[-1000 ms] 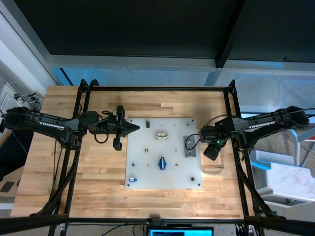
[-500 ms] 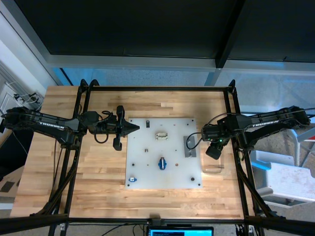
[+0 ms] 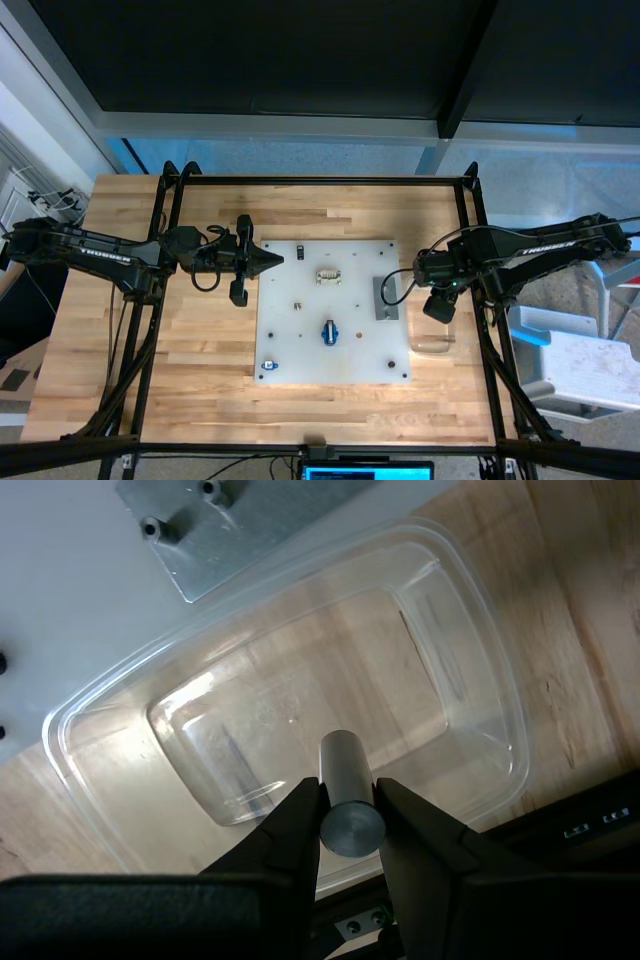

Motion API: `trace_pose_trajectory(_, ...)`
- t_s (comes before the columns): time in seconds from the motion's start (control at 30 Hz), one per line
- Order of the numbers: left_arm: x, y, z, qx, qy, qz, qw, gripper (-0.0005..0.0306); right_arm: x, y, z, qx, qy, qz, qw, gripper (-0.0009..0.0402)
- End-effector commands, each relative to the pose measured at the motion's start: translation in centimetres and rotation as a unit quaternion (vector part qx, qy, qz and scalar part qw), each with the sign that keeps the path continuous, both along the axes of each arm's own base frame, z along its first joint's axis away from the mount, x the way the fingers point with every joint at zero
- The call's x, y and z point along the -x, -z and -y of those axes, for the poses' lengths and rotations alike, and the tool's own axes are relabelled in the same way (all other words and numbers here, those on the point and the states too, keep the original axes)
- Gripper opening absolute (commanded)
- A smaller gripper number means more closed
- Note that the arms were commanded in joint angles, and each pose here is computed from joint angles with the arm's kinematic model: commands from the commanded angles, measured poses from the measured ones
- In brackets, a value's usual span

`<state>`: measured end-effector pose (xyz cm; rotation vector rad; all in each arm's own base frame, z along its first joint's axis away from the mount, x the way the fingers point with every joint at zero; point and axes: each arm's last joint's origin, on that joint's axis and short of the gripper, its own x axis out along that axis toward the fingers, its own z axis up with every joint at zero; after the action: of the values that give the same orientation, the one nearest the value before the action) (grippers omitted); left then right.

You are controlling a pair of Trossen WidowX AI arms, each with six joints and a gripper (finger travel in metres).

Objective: Pick the 16mm cylinder and place it in the taskboard

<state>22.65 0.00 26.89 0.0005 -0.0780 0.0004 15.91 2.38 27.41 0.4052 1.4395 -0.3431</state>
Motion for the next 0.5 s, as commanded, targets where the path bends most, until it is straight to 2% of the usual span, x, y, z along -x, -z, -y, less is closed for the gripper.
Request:
trace_pose_trajectory(0.03,0.0,0.0,0.0,0.0,0.0,0.0,1.0,0.0,0.0,0.0,0.0,0.003,-0.012,0.0,1.0,0.0034)
trace_pose_trajectory(0.23,0.0,0.0,0.0,0.0,0.0,0.0,1.0,0.0,-0.1,0.1,-0.2,0.009,-0.051,0.004,0.999,0.0034)
trace_pose_trajectory(0.5,0.0,0.0,0.0,0.0,0.0,0.0,1.0,0.0,-1.5,0.7,-0.6,0.013,-0.095,0.009,0.995,0.0034)
